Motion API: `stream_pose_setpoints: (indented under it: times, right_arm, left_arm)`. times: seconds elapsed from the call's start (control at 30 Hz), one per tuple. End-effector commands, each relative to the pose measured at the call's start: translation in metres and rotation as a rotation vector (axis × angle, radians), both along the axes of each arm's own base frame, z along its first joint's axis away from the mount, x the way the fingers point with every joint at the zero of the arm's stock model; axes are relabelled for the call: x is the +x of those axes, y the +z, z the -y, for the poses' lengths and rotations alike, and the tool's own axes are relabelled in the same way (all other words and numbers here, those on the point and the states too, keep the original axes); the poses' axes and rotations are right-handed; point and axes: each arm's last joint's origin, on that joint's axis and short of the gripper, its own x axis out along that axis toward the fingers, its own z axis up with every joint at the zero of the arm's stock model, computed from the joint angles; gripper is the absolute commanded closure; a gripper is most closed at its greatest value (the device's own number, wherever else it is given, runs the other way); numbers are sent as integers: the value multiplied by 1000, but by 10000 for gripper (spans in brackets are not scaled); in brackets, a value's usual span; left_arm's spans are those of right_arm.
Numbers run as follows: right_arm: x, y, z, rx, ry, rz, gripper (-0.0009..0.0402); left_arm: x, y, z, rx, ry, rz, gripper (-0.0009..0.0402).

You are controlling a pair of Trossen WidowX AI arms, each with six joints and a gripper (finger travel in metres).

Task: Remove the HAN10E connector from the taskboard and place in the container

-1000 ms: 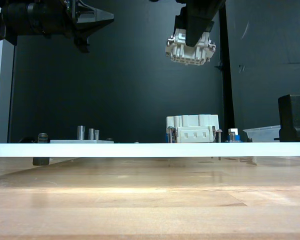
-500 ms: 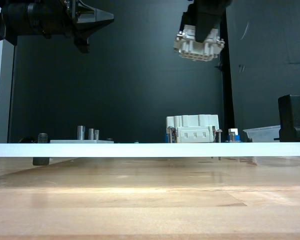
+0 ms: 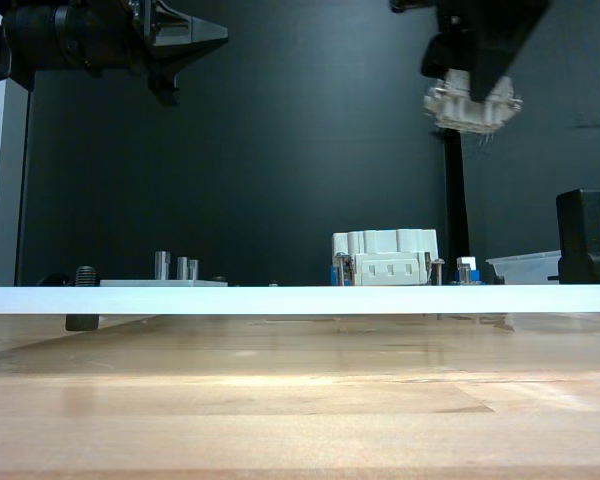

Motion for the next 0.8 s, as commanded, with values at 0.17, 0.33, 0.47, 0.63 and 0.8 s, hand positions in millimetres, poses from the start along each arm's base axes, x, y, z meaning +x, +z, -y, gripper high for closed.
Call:
stream_pose_setpoints:
  times: [0.17,0.33,0.47,0.63,0.8]
  right_arm:
    - [-40,-8,21,-2,-72,-4,384]
    - [-64,-12,36,1,-110,6,384]
    - [-80,-13,47,3,-146,18,384]
    - [-96,-19,58,-11,-192,24,384]
    - [-108,-23,65,-10,-222,30,384]
  left_arm:
    - [0,0,0,0,0,0,393]
    - [0,0,0,0,0,0,393]
    - [0,0,0,0,0,0,393]
    - [0,0,0,0,0,0,393]
    - [0,0,0,0,0,0,393]
